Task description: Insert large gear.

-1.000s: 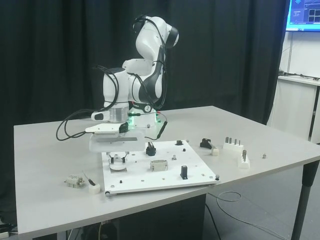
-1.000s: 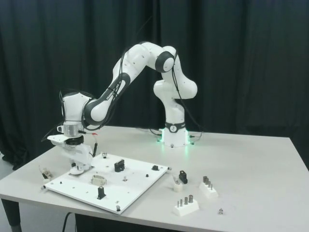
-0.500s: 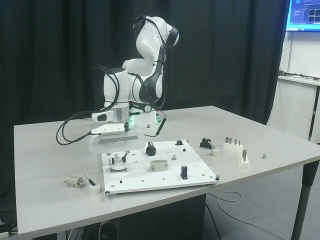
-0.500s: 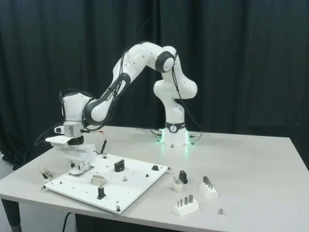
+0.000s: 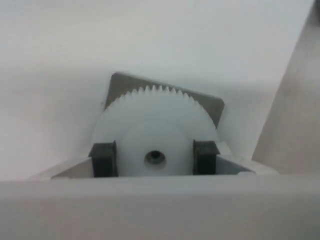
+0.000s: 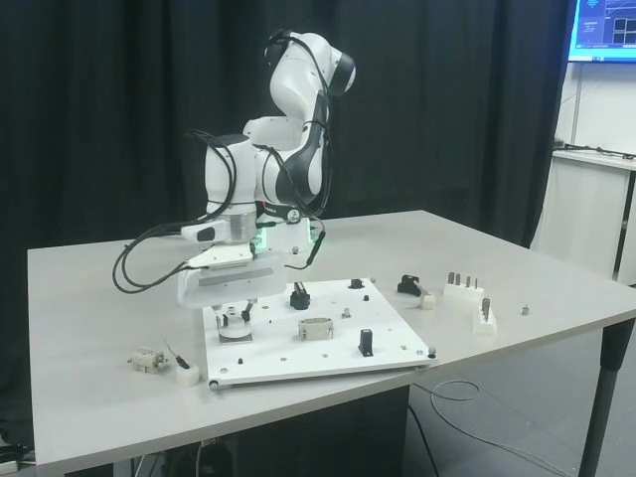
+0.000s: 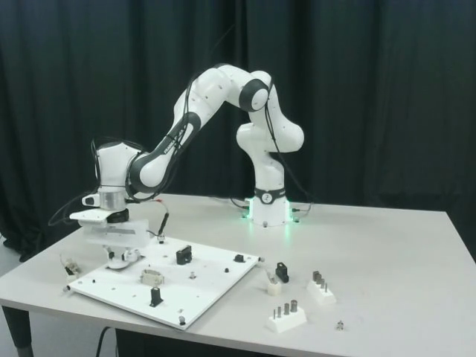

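I see the pincer (image 5: 155, 159) spread, its two black fingertips (image 5: 104, 159) flanking the hub of the large gear (image 5: 155, 122) with a sliver of gap on each side, so it grips nothing. The white gear lies flat directly under the pincer, seated on a grey plate (image 5: 210, 104) with a small pin showing in its centre bore. From the room cameras, the pincer (image 6: 237, 301) hovers just above the gear (image 6: 234, 320), at the corner of the white board (image 6: 318, 356) on the grey bench (image 6: 89, 298). A black block (image 6: 366, 342) stands on the board well away from the pincer, and a small white holder (image 6: 484, 320) sits far off on the bench.
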You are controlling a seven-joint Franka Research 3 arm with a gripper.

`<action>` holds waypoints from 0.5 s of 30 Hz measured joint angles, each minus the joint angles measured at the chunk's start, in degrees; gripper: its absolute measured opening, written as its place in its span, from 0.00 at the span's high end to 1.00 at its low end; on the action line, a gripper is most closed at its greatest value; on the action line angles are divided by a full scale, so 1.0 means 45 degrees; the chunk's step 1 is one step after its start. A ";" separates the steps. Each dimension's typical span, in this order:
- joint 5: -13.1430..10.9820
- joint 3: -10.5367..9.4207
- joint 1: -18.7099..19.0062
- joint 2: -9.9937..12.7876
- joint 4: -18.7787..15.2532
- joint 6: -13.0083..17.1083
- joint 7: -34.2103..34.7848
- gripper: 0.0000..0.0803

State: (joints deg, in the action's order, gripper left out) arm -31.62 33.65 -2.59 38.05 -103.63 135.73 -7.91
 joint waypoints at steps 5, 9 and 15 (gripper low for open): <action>-0.0010 0.0000 0.0000 -0.0002 -0.0005 0.0000 0.1973 0.59; -0.0010 0.0000 0.0005 -0.0005 -0.0011 -0.0004 0.2994 0.59; 0.0004 0.0001 0.0014 -0.0006 -0.0015 -0.0006 0.3307 0.59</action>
State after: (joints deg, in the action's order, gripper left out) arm -31.61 33.66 -2.53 38.03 -103.70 135.70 6.97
